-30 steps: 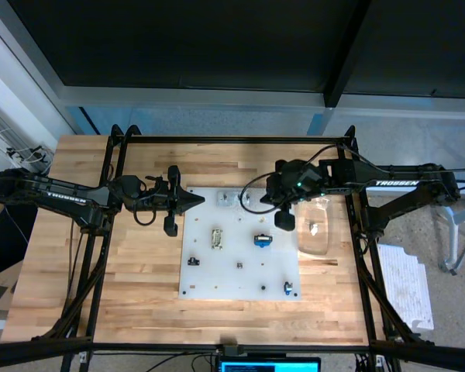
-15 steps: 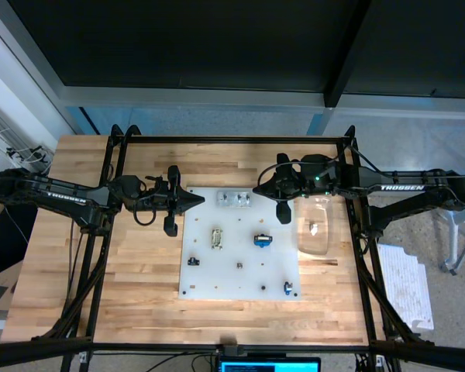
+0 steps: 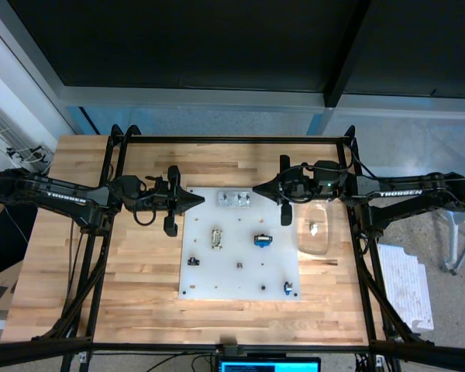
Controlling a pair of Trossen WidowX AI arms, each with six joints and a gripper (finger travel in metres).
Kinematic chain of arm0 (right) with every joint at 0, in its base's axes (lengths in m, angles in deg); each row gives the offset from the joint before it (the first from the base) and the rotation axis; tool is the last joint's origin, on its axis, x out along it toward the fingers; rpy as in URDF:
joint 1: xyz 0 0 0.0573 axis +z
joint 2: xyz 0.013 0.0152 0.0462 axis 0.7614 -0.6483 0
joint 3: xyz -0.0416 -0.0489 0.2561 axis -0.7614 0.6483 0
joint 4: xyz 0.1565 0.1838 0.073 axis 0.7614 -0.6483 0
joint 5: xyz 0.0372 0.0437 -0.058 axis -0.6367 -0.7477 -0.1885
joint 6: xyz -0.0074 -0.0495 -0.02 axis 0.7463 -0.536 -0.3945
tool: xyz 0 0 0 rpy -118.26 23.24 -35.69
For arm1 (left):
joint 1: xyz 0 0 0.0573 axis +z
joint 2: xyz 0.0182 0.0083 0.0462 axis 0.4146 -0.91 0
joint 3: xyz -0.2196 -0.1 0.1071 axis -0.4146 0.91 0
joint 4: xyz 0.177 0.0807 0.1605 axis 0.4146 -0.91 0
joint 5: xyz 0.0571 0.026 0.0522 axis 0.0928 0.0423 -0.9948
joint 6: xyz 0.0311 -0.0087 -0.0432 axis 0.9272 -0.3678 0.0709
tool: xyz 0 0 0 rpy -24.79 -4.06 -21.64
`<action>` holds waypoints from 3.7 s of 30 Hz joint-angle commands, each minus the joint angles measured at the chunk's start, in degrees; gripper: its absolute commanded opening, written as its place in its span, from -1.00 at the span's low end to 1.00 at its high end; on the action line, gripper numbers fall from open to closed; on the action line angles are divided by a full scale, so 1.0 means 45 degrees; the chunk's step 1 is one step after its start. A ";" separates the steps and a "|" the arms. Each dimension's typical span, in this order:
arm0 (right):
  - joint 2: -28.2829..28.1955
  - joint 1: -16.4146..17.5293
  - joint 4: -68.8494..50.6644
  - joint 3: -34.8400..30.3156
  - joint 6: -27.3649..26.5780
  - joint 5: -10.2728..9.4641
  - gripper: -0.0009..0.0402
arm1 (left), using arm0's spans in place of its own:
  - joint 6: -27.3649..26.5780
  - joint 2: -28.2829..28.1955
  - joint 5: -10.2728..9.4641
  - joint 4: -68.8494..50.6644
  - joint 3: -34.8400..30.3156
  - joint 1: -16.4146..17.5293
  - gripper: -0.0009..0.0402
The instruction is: Pick the RJ45 connector and install on taskboard
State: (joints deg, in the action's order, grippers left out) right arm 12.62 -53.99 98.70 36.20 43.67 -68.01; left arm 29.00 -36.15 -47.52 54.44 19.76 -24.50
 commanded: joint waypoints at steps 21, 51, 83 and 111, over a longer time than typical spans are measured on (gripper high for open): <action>0.0000 0.0374 0.1797 0.0884 0.0257 0.0029 -0.96 | 0.0000 0.0000 0.0000 0.0000 0.0000 0.0005 -0.96; 0.0000 0.0510 0.2244 0.1243 0.0447 0.0029 -0.96 | 0.0000 -0.0005 0.0000 0.0000 0.0000 0.0000 -0.96; 0.0000 0.0510 0.2234 0.1248 0.0442 0.0034 -0.96 | 0.0000 0.0000 0.0000 0.0000 0.0000 0.0000 -0.96; 0.0000 0.0510 0.2234 0.1248 0.0442 0.0029 -0.96 | 0.0005 0.0000 0.0000 0.0000 0.0000 0.0000 -0.96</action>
State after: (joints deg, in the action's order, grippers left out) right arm 12.62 -51.70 108.73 41.84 45.66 -67.88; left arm 29.00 -36.15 -47.52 54.44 19.78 -24.50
